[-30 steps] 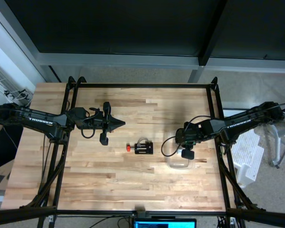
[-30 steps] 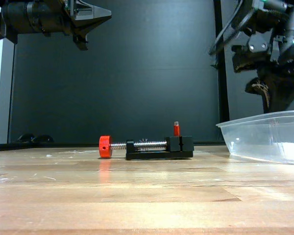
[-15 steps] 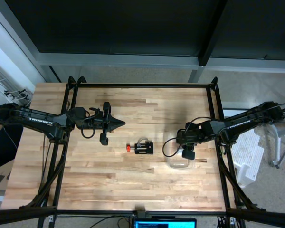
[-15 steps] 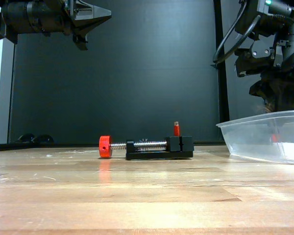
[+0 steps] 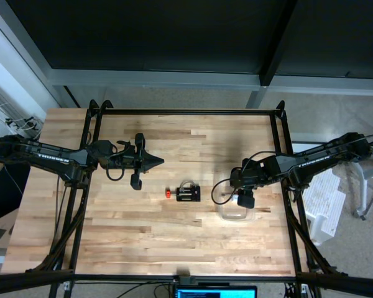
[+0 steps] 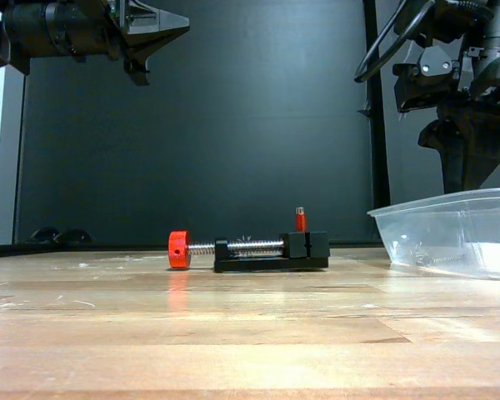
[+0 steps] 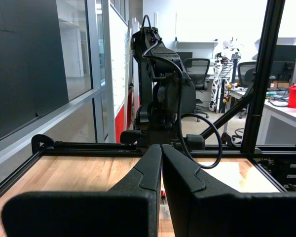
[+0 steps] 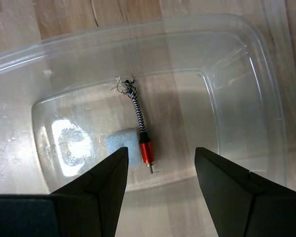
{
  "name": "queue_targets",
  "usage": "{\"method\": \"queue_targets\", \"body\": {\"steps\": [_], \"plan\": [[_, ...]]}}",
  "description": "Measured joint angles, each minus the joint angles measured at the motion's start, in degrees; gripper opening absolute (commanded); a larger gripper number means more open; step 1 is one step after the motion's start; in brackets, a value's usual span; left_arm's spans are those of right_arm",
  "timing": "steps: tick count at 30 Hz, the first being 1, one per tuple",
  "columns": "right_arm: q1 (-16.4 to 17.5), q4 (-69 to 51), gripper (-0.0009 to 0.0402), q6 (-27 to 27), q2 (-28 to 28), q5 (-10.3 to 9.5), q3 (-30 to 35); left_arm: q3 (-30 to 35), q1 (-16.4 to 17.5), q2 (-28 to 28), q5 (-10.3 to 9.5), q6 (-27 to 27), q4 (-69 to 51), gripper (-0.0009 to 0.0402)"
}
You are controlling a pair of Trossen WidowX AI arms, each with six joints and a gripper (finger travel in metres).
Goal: Remove the RCA connector from the receptacle and place in the container
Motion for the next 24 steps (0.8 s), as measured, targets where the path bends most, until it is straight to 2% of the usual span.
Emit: {"method": "queue_targets", "body": {"steps": [4,7,14,17,24], "plan": [[0.02,-0.24,0.0160,-0.11,0.00,0.00,0.57,0.02,0.00,0.00,0.00,0.00,0.00,0.0000],[0.02,-0.24,0.0127,-0.63,-0.72,0.00,1.46,0.02,0.00,0.00,-0.02,0.00,0.00,0.0000],[-2.29,4.55,0.0000,-8.24,-5.77,1.51,5.33,0.00,0.00,0.00,0.00,0.00,0.00,0.0000],[-4.00,9.77,0.0008,-12.76,-7.10,1.53,5.77,0.02,0.00,0.00,-0.02,-0.02,0.00,0.0000],[-6.14,25.24,0.0000,-17.75,-8.70,1.84,5.77,0.02,0.00,0.00,0.00,-0.02,0.00,0.0000]]}}
